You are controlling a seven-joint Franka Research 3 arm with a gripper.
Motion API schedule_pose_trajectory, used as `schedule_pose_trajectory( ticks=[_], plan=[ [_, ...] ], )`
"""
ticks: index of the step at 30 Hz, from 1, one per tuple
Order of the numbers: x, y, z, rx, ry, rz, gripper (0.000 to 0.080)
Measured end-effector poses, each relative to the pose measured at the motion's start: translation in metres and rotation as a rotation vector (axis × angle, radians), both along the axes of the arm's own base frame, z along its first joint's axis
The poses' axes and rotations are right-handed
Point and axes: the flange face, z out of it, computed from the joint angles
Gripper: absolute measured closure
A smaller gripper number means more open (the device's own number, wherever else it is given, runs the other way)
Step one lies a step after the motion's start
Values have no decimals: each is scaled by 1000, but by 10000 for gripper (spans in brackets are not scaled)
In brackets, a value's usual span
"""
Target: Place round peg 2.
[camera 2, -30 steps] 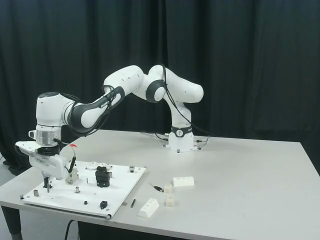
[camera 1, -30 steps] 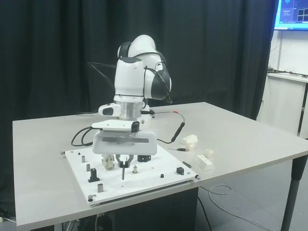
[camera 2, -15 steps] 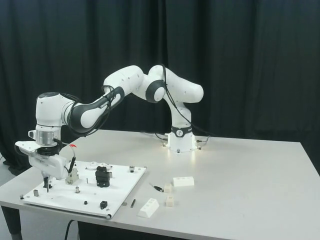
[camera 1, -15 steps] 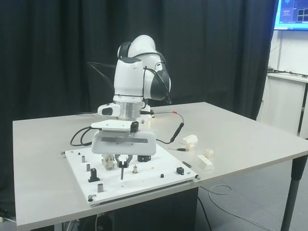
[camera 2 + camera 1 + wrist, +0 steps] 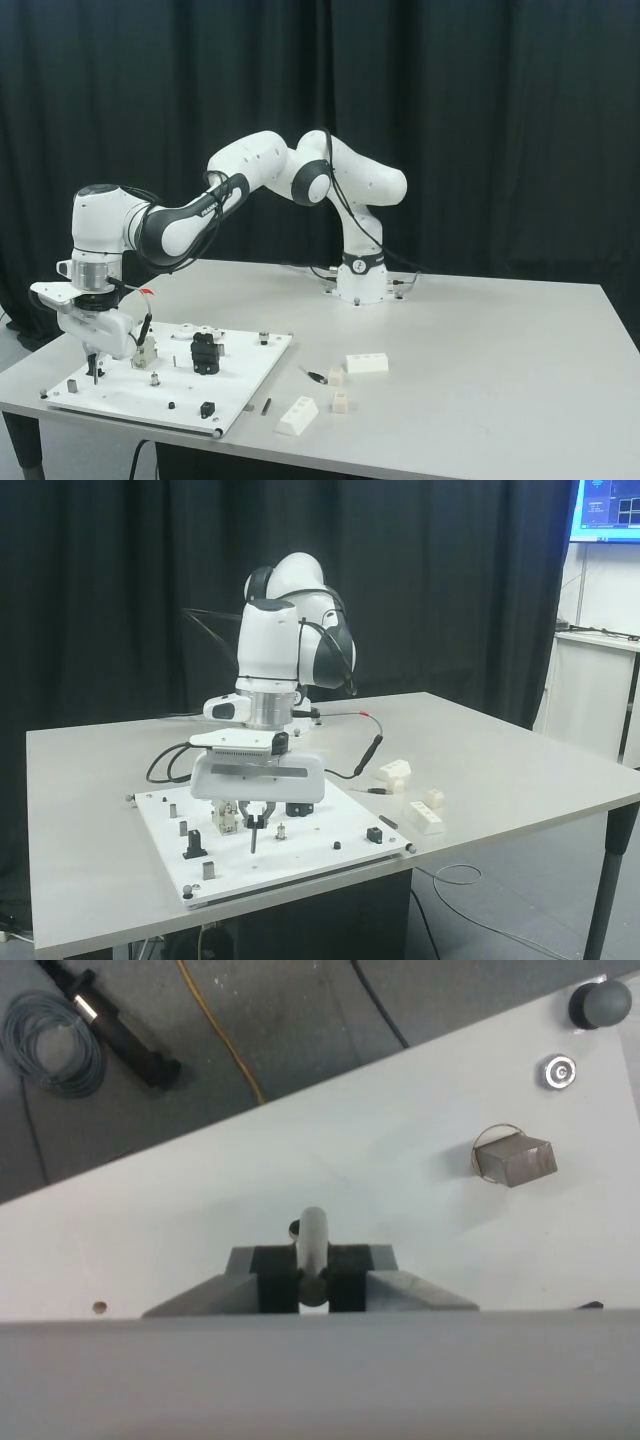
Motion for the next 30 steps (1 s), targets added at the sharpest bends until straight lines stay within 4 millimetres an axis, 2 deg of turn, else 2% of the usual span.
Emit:
schedule_pose_trajectory(
  ticks=[17, 30],
  plan=[
    [1, 6, -1, 9, 15, 4, 745],
    [1, 29, 3, 58, 92, -23, 745]
  ],
)
